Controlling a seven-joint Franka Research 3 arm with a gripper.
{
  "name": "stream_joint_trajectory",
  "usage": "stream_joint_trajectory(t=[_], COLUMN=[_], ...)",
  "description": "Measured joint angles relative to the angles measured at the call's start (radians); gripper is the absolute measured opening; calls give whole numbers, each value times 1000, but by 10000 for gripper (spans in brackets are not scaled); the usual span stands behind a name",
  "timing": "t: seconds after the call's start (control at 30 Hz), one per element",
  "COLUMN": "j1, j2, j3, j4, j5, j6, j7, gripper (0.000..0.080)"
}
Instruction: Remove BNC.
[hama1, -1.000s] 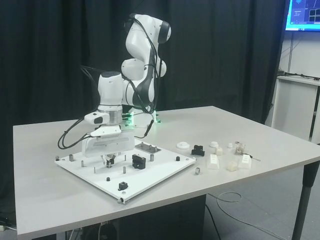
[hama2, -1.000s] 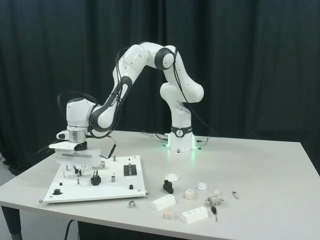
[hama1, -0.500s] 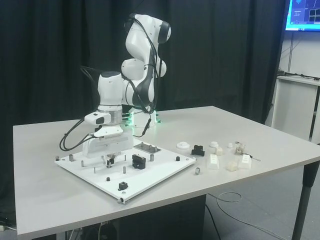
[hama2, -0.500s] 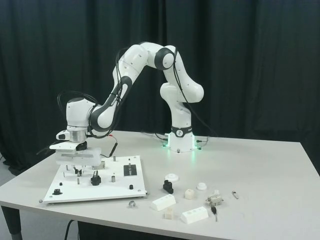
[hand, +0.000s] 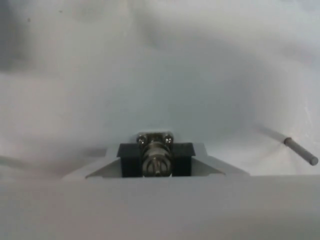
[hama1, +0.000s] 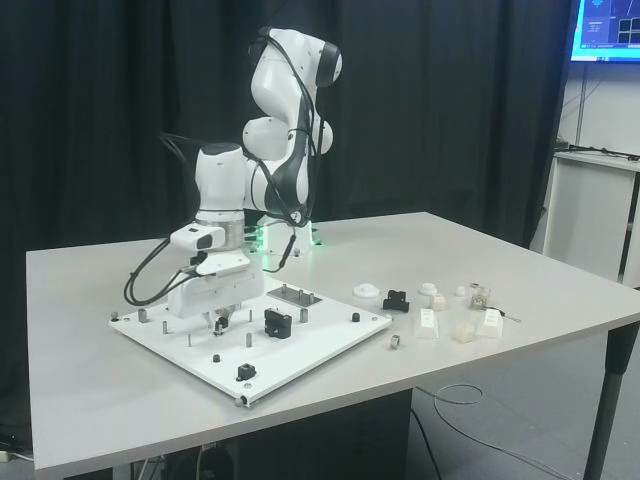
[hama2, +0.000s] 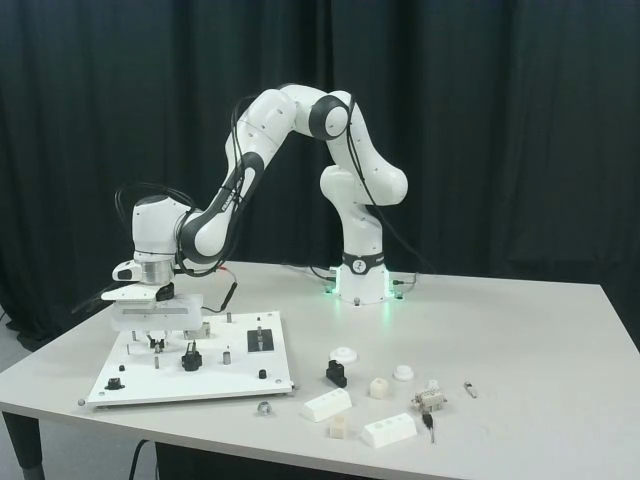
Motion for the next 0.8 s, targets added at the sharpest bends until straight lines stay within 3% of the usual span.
stream_joint_trajectory(t=[0.8], j1=[0], j2=[0], j3=[-2], j4=[3], j5=[0], j6=[-8], j7=[-100], gripper=[121])
